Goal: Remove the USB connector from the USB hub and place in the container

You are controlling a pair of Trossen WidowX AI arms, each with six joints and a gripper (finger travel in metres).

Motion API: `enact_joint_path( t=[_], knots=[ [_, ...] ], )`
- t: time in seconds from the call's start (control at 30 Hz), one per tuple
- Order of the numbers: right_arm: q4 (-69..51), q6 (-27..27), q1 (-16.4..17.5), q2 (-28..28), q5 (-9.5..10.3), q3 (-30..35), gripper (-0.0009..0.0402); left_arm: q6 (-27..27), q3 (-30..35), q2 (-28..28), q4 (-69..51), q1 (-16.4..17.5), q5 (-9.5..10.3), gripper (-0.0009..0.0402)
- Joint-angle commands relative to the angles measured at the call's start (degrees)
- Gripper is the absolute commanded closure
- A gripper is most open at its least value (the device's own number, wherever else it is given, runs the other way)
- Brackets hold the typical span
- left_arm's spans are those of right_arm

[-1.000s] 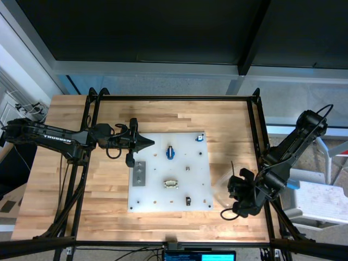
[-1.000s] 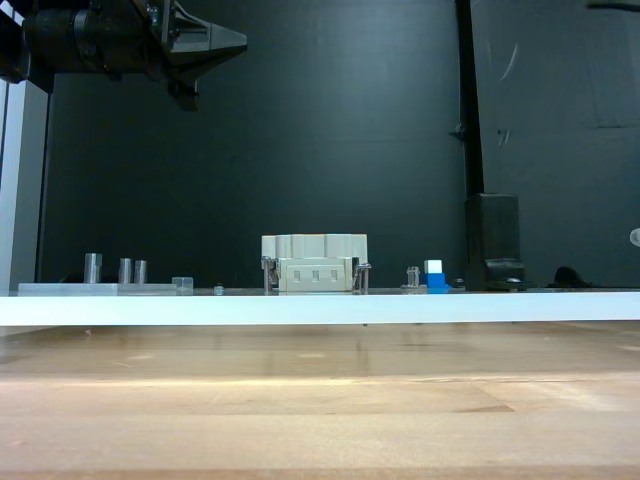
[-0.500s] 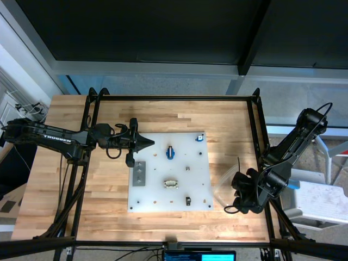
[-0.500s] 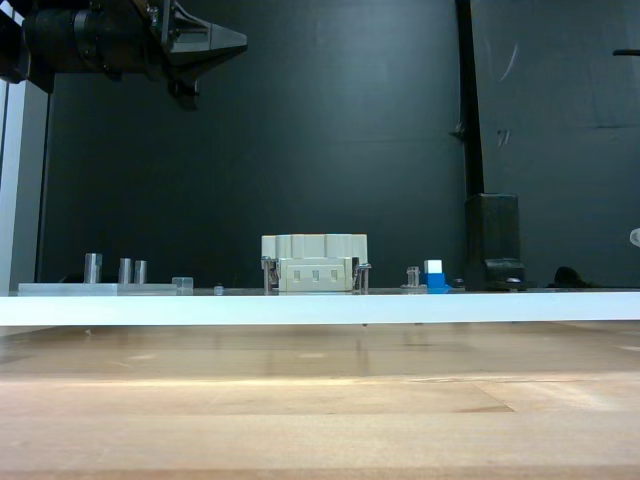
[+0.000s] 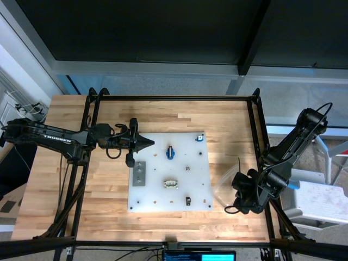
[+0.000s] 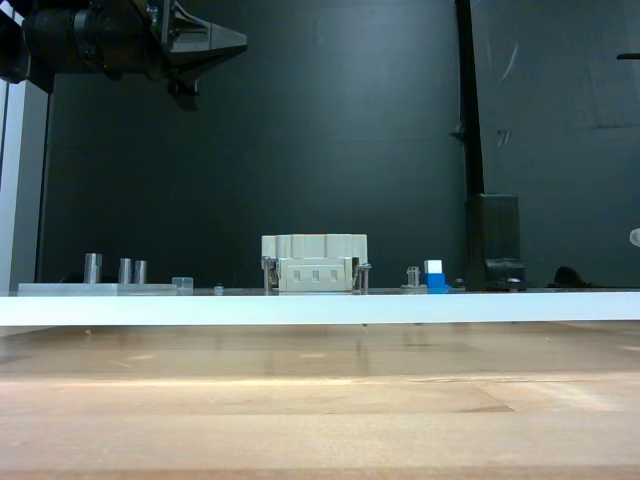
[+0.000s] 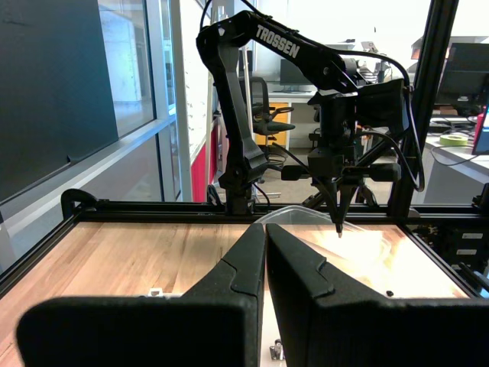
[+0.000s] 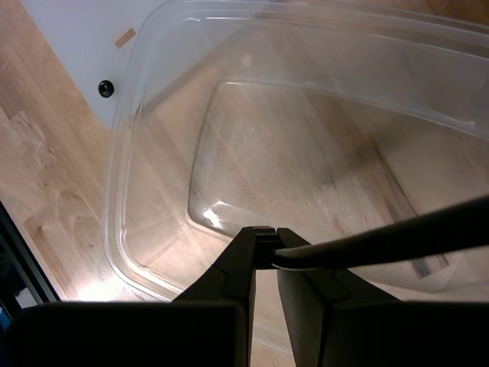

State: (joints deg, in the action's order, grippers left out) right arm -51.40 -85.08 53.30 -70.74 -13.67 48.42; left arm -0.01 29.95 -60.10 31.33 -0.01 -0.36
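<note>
Black against the wood, your left end effector [image 5: 151, 143] hovers above the white board's [image 5: 157, 190] far left corner, fingers pressed together. Further right, the clear container [image 5: 219, 187] sits on the counter [image 5: 98, 217] just beside the board's right edge. Your right end effector [image 8: 263, 238] hangs over that container, clamped on the USB connector [image 8: 382, 233], whose thin cable runs off sideways from the fingertips.

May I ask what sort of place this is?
Probably a robotics lab: framed wooden table, white task board, office chair behind. Left gripper hangs shut above the board's edge; right gripper holds the USB connector over the container.
</note>
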Motion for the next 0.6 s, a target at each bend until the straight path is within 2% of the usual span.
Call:
enact_joint_path(
  t=[0.03,0.33,0.6],
  knots=[
    [0.0,0.0,0.0,0.0,-0.11,0.0,0.0331,0.0,0.0,0.0,0.0,0.0,0.00,0.0392],
    [-1.3,0.0,-0.1,0.0,-0.17,0.0,0.0273,0.0,0.0,0.0,0.0,0.0,0.00,0.0392],
    [-1.5,0.0,-0.1,0.0,-0.04,0.0,0.0258,0.0,0.0,0.0,0.0,0.0,0.00,0.0392]
  ],
)
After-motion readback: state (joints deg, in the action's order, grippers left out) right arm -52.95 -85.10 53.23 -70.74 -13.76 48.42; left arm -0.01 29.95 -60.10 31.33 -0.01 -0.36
